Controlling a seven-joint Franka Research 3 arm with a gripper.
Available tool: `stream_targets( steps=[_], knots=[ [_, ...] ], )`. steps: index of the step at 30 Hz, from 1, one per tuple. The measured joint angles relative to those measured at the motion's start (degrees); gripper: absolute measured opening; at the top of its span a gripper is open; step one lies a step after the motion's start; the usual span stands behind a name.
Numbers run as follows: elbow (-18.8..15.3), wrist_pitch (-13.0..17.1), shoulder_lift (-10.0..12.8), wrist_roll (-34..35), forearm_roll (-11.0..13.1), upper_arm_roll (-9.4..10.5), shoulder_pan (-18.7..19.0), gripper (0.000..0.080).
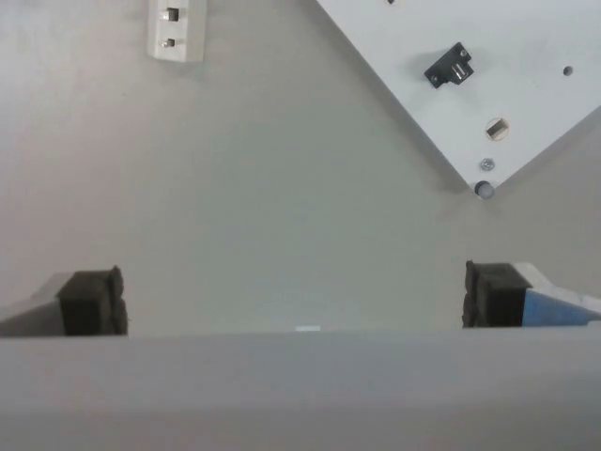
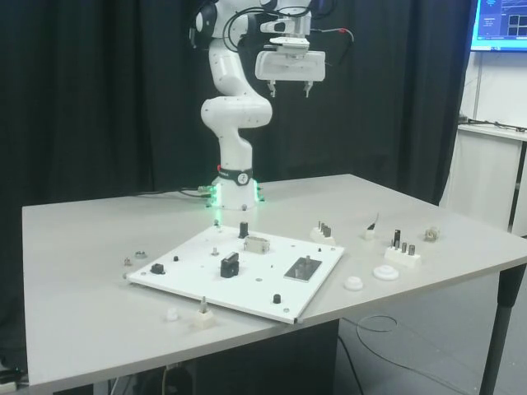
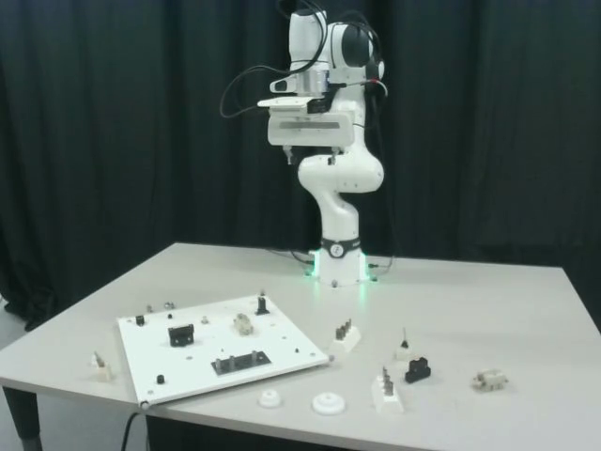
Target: Pick square peg 4.
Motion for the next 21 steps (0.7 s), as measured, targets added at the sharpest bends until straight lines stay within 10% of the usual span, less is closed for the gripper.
stream_targets(
  steps=[21],
  knots=[
    [0.5, 0.0, 0.9, 0.0, -0.1, 0.0, -0.5, 0.08]
  ],
)
